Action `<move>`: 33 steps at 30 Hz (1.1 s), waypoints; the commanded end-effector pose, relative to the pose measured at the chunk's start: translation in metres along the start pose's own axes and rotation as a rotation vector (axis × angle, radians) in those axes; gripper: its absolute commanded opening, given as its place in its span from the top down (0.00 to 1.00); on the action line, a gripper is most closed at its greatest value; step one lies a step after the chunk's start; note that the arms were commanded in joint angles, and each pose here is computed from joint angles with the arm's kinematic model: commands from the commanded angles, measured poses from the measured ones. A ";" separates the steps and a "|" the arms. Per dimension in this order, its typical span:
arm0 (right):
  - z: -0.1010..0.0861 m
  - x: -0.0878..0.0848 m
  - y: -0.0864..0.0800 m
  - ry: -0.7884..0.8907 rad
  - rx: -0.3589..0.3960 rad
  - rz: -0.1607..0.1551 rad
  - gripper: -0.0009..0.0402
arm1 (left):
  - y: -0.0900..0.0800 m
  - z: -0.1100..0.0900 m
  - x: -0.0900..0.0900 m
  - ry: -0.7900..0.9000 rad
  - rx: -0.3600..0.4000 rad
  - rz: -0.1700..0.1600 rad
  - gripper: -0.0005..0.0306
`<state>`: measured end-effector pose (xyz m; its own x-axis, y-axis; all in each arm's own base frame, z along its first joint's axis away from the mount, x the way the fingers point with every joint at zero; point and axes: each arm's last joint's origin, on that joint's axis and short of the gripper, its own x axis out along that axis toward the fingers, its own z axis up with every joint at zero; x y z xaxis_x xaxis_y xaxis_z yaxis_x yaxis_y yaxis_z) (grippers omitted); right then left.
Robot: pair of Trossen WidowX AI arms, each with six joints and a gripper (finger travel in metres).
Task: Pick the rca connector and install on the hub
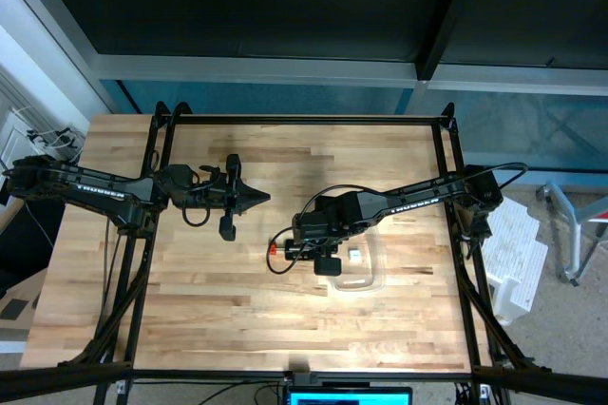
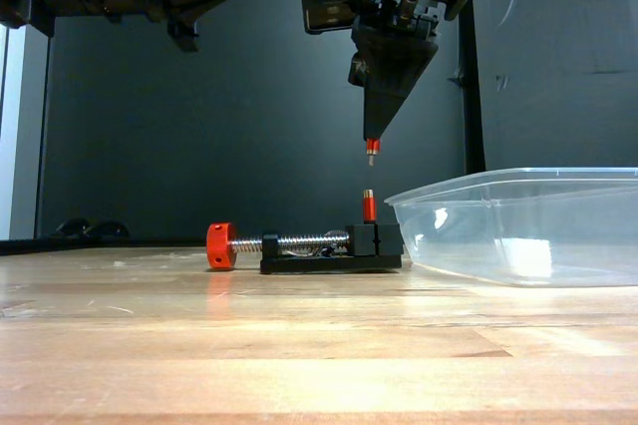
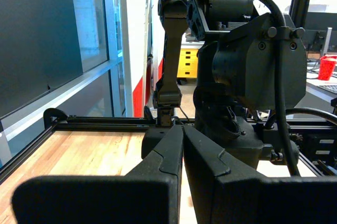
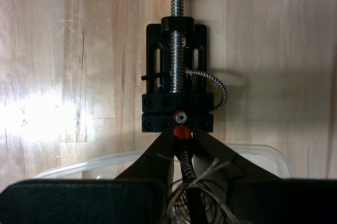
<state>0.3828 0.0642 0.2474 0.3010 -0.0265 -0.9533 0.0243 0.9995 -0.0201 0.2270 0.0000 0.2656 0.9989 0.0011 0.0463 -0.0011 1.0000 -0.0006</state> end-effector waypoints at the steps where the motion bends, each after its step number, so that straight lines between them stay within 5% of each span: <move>1: 0.000 0.000 0.000 -0.002 0.001 0.000 0.98 | 0.000 0.000 0.000 0.000 0.000 0.000 0.98; 33: 0.014 0.010 -0.001 0.079 0.011 -0.027 0.98 | 0.000 -0.002 0.000 0.025 0.000 0.000 0.98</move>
<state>0.3988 0.0623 0.2415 0.2212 -0.0511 -0.9739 0.0385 0.9983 -0.0436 0.2271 0.0000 0.2630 0.9998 0.0011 0.0196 -0.0011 1.0000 -0.0006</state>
